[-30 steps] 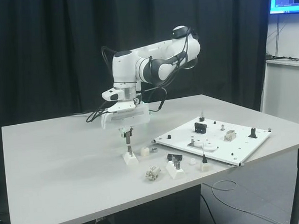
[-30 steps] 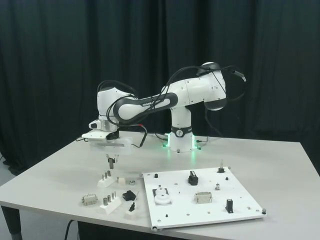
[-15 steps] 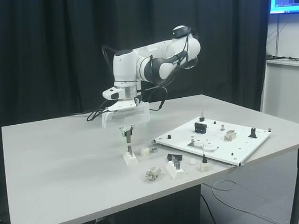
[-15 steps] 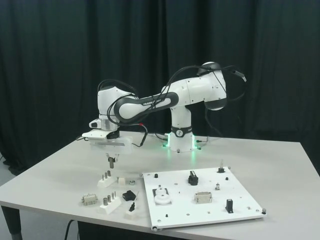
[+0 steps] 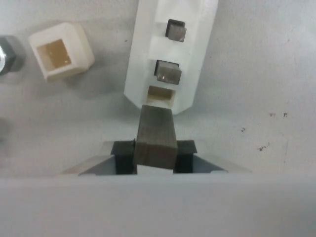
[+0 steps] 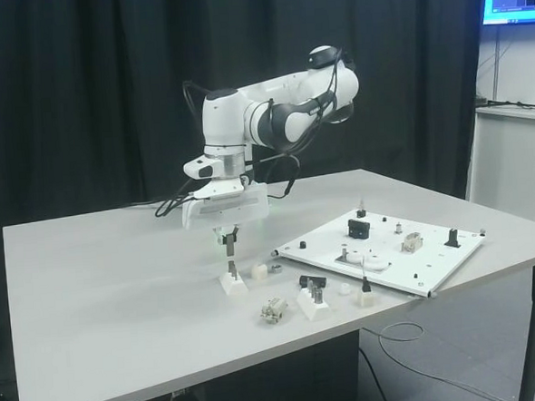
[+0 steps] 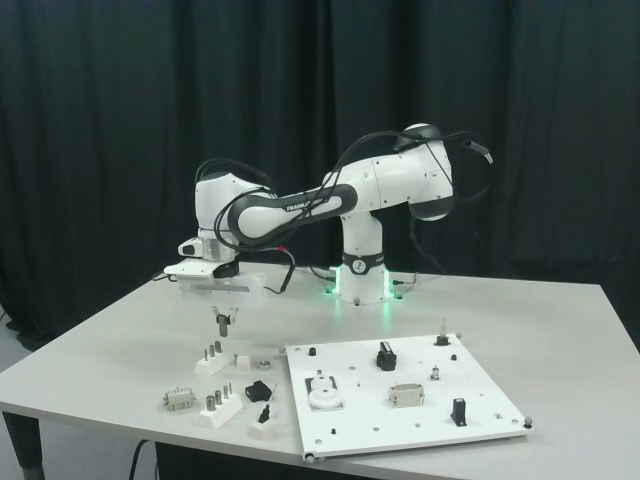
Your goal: Insert square peg 4.
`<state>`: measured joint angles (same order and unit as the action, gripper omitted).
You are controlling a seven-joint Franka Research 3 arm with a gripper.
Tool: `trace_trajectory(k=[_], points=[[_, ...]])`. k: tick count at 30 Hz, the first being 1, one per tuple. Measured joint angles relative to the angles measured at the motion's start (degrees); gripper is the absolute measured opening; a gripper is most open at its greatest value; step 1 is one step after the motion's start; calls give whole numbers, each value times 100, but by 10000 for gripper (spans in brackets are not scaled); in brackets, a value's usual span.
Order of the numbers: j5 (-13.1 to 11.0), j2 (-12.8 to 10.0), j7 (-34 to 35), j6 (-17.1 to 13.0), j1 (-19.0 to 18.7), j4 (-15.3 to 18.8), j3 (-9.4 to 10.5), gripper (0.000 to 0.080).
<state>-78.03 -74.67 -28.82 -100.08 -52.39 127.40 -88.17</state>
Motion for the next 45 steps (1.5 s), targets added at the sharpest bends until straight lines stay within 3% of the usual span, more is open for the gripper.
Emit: trace_trajectory(k=[17,25,38,45], points=[[-1,17,49,0,-40,-4,-25,154],[-1,21,190,86,-154,-6,-134,154],[-1,46,637,395,-561,-17,-427,154],[-1,90,1335,559,-924,-42,-538,154]])
